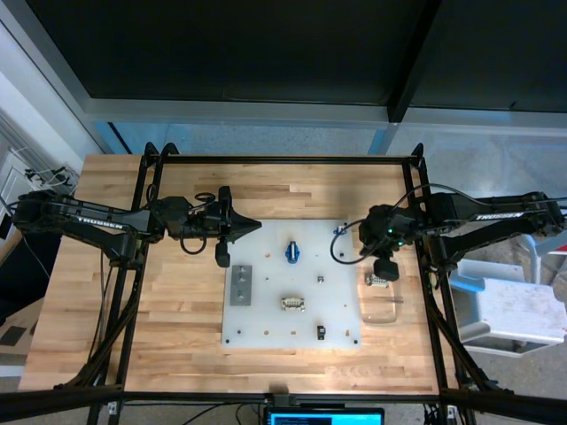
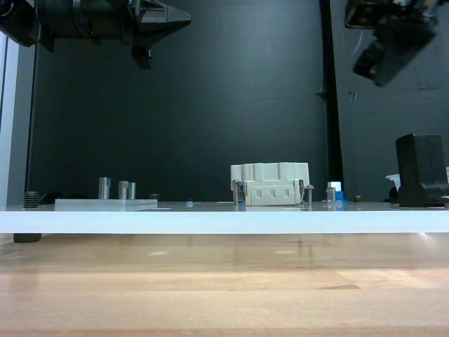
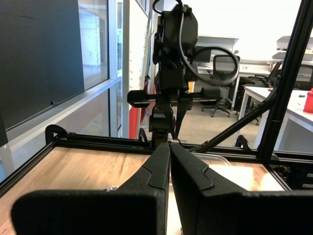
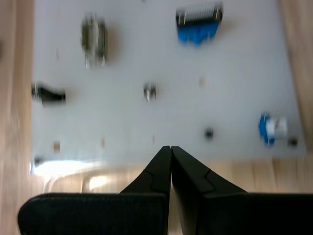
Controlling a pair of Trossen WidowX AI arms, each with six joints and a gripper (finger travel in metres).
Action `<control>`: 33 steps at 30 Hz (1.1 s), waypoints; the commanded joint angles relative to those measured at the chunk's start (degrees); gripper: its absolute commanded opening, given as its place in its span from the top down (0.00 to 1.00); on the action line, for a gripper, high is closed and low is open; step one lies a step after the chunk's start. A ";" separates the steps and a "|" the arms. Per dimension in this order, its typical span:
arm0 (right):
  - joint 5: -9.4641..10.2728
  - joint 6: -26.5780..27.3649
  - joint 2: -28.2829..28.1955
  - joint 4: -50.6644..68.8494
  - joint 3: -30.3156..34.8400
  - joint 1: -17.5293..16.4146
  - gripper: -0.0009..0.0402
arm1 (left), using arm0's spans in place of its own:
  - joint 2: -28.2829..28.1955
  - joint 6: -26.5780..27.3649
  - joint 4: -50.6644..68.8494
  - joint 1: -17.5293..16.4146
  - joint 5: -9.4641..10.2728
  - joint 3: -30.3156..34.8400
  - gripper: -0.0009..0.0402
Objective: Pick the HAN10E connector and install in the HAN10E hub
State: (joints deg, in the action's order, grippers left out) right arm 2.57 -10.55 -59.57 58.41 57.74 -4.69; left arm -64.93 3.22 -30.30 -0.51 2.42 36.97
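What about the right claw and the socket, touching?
Apart. Low view: right claw hangs high above the socket on the board; left claw high at left.

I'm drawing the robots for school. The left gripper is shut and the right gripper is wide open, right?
Not quite. The right gripper is shut, not wide open: the right wrist view shows its fingers touching with nothing between them, by the white board's right edge. The left gripper is shut, as you said, hovering over the board's left edge.
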 commanded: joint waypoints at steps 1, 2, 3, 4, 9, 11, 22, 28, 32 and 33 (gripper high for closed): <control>-0.17 -1.09 -0.02 5.81 -0.07 -2.10 0.98 | -0.02 -0.02 -0.02 -0.02 0.00 0.00 0.98; -0.68 -1.31 -0.02 7.26 -0.07 -2.67 0.98 | -0.02 -0.02 -0.02 0.00 0.00 0.00 0.98; -1.68 -1.90 -0.02 8.76 -0.07 -3.28 0.98 | -0.02 -0.02 -0.02 -0.02 0.00 0.00 0.98; -2.19 -2.49 -0.02 10.23 -0.07 -4.07 0.98 | -0.02 -0.02 -0.02 0.00 0.00 0.00 0.98; -3.63 -4.79 -0.11 15.08 -0.31 -6.34 0.90 | -0.02 -0.02 -0.02 0.00 0.00 0.00 0.98; -3.61 -5.84 -0.11 15.17 -0.48 -6.40 0.85 | -0.02 -0.02 -0.02 0.00 0.00 0.00 0.98; -6.36 -8.68 -3.30 15.06 -2.12 -9.03 0.41 | -0.02 -0.02 -0.02 0.00 0.00 0.00 0.98; -10.58 -9.42 -7.56 14.25 -2.14 -12.92 0.31 | -0.02 -0.02 -0.02 -0.02 0.00 0.00 0.98; -12.09 -9.66 -10.01 13.70 -2.23 -15.72 0.31 | -0.02 -0.02 -0.02 0.00 0.00 0.00 0.98; -12.09 -10.01 -10.40 13.46 -2.23 -16.22 0.31 | -0.02 -0.02 -0.02 -0.02 0.00 0.00 0.98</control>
State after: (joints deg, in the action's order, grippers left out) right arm -9.45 -20.21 -69.45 72.16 55.55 -20.27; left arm -64.95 3.20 -30.30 -0.51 2.42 36.97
